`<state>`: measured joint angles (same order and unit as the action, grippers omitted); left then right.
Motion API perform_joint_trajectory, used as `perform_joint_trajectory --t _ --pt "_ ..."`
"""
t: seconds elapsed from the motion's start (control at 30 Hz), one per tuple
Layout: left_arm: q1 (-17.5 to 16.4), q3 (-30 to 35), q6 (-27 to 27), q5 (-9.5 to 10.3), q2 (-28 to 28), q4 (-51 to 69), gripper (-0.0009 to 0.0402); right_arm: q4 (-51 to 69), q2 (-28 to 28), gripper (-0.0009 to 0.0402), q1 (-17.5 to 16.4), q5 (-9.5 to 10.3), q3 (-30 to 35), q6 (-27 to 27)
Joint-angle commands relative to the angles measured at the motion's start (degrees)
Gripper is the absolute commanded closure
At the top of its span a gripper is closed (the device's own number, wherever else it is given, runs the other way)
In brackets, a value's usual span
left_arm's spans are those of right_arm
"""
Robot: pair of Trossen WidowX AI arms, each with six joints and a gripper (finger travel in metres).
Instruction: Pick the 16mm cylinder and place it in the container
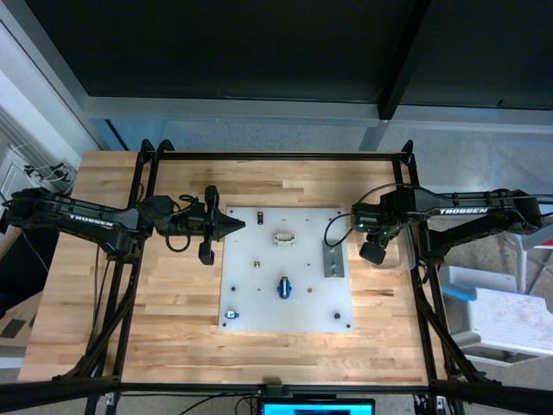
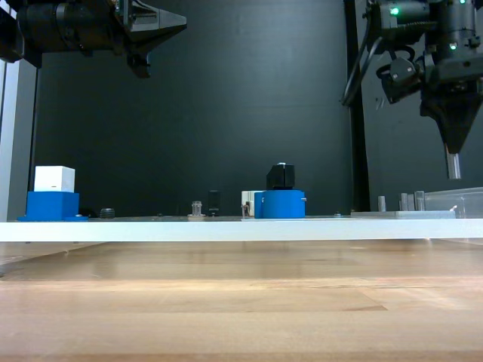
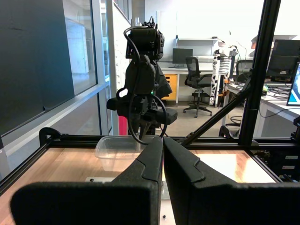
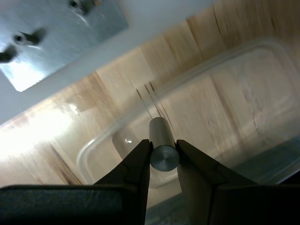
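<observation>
Wooden table top (image 1: 173,328) is seen from above, with a white task board (image 1: 285,307) at its middle. The left gripper (image 1: 232,223) is held just off the board's left edge, pointing inward. The right gripper (image 1: 373,253) is held over the container (image 1: 403,259), which lies on the wood just beside the board's right edge, near the grey metal block (image 1: 334,259).

From table height, the 16mm cylinder (image 2: 453,164) is seen upright, clamped at its upper end by the right gripper and hanging above the container, apart from it. The left gripper is held high above the board's left side.

In the left wrist view, the left gripper's fingers (image 3: 183,164) are pressed together with nothing between them. The container and the right arm (image 3: 143,89) are seen beyond them.

In the right wrist view, the metal cylinder is gripped on both sides by the right gripper's fingers. The container's clear floor is seen behind it, and the grey metal block lies outside the tub's rim.
</observation>
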<state>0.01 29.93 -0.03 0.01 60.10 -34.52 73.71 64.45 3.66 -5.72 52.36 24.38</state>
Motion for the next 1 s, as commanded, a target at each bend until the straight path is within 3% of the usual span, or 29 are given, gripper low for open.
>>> perform_joint_trajectory --t 0.03,0.43,0.57,0.77,0.9,1.0 --pt "0.0 0.0 0.0 0.0 0.0 0.0 0.0393 -0.2 -0.4 0.0359 0.2 1.9 -1.7 0.9" --pt "0.0 0.0 0.0 0.0 0.0 0.0 0.0393 -1.1 -1.3 0.0359 0.2 2.99 -5.1 2.3" --pt "0.0 0.0 0.0 0.0 0.0 0.0 0.0393 -3.1 -1.2 0.0359 0.2 5.84 -5.2 2.2" --pt "0.0 0.0 0.0 0.0 0.0 0.0 0.0393 -3.6 -1.2 0.0359 0.2 5.86 -6.2 2.2" --pt "0.0 0.0 0.0 0.0 0.0 0.0 0.0393 -4.4 -1.2 0.0359 0.2 7.32 -6.7 1.9" --pt "0.0 0.0 0.0 0.0 0.0 0.0 0.0393 -5.1 -1.2 0.0353 0.2 7.32 -7.0 1.8"
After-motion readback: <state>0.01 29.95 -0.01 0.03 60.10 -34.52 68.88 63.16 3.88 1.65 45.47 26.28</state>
